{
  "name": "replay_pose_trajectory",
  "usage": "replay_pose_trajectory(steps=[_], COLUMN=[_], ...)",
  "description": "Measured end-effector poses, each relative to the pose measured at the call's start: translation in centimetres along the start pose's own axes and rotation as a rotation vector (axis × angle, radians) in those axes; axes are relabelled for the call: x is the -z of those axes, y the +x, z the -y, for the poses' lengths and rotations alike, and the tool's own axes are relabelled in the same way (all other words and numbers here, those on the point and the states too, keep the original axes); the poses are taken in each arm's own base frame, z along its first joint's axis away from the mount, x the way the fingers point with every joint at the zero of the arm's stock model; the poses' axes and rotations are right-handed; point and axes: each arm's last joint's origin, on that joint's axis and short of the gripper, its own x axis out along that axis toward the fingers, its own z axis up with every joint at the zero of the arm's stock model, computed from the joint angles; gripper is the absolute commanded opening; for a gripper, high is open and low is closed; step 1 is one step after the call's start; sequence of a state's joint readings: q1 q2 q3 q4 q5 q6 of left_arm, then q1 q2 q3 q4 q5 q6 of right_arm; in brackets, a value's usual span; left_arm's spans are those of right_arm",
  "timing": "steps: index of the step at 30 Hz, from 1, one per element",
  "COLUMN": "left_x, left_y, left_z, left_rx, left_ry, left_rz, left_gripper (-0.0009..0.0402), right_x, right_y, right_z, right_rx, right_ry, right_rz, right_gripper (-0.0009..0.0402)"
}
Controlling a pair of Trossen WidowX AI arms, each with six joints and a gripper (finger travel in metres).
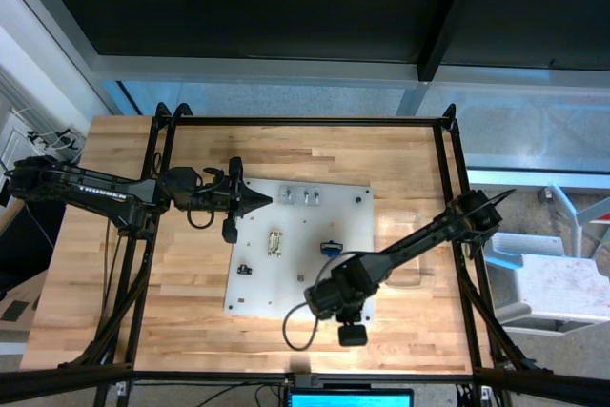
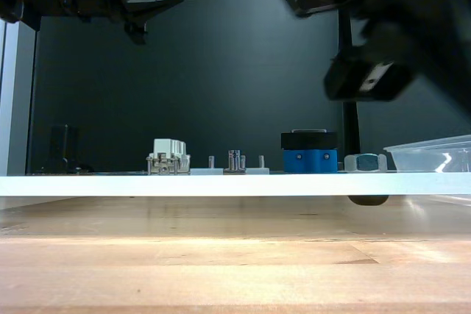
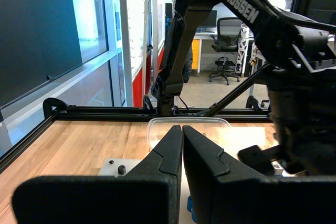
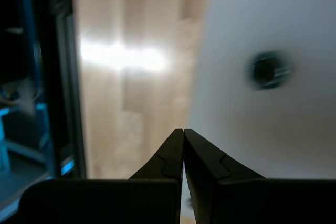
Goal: Pick the M12 fastener and fasten on the M12 threads
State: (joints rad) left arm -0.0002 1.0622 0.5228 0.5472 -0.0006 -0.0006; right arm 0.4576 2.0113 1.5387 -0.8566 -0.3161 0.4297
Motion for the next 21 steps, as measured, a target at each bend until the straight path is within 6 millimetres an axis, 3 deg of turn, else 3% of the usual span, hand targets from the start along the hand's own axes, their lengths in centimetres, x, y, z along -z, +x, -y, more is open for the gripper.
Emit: replay_pose_trajectory(steps=[11,21], left_x=[0.0,0.0], left_y=[0.0,0.0], left_z=[0.0,0.0], left_rx=[0.0,0.0], left_ry=[0.0,0.0], left_rz=[0.0,0.0], left_gripper=[0.0,0.0], right_x=[0.2,0.7], right_y=[-0.8,-3.2], right_z=[-0.2,-0.5], right_rx=[0.027,0.176], right_ry=[0.003,0.005], right_rz=[0.025,0.14], right_gripper=[0.0,0.0])
